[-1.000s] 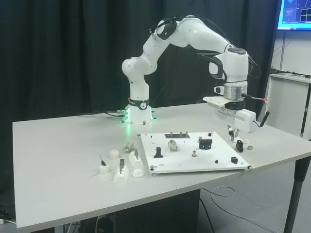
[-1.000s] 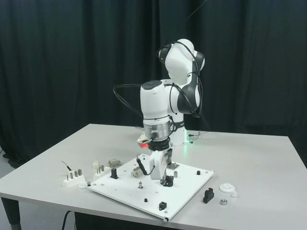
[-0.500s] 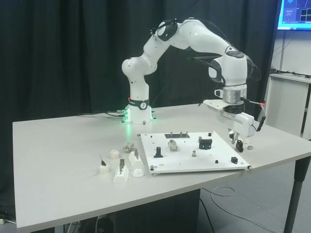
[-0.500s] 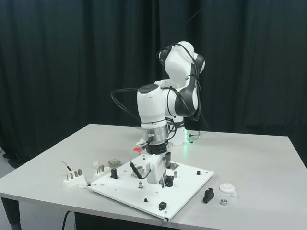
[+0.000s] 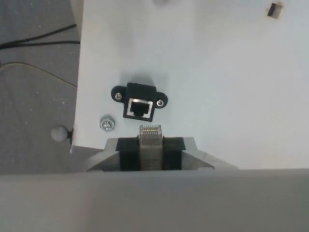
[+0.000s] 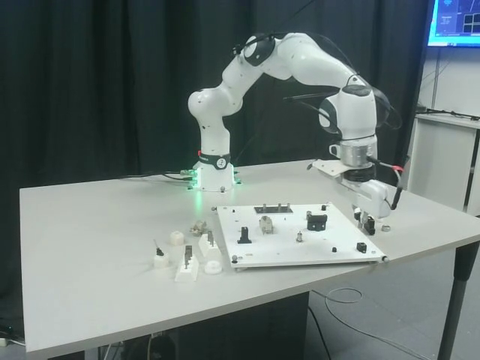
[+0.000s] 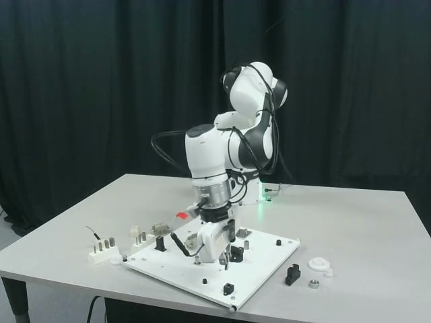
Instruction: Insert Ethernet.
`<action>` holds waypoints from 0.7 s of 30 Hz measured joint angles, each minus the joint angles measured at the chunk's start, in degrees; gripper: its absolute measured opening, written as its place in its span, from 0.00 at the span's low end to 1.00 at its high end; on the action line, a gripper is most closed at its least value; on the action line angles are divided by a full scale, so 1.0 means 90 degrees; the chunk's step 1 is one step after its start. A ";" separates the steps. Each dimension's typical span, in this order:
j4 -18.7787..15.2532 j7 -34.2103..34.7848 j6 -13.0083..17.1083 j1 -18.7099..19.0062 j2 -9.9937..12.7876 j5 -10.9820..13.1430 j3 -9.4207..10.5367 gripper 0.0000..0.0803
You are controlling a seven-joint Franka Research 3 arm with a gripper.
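Observation:
In the wrist view my gripper (image 5: 150, 146) is shut on a grey Ethernet plug (image 5: 150, 131), its contacts poking out between the black finger pads (image 5: 126, 153). Just ahead of the plug tip, a small gap away, a black Ethernet socket (image 5: 139, 102) lies on the white table with its opening facing the plug. In the second room view the socket (image 7: 293, 274) sits off the white board's right edge. The tilted gripper (image 6: 367, 219) hangs low at the board's right corner; in the second room view the gripper (image 7: 225, 262) is over the board.
A small nut (image 5: 106, 123) lies beside the socket near the table edge (image 5: 77, 96), with floor and cables beyond. A white gear (image 7: 318, 264) lies close by. The white board (image 6: 285, 251) carries several small black and grey fixtures. White holders (image 6: 187, 264) stand left of it.
The wrist has turned over the last second, and the hand has tilted and dropped lower at the board's corner, with the red-tipped cable swinging round with it.

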 joint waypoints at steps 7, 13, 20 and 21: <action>0.0000 0.0000 0.0050 0.0000 0.0068 0.0257 -0.0065 0.12; 0.0000 -0.0006 0.0066 0.0000 0.0114 0.0462 -0.0111 0.12; 0.0000 -0.0050 0.0097 0.0000 0.0156 0.0597 -0.0133 0.12; 0.0000 -0.0052 0.0101 0.0000 0.0161 0.0614 -0.0135 0.12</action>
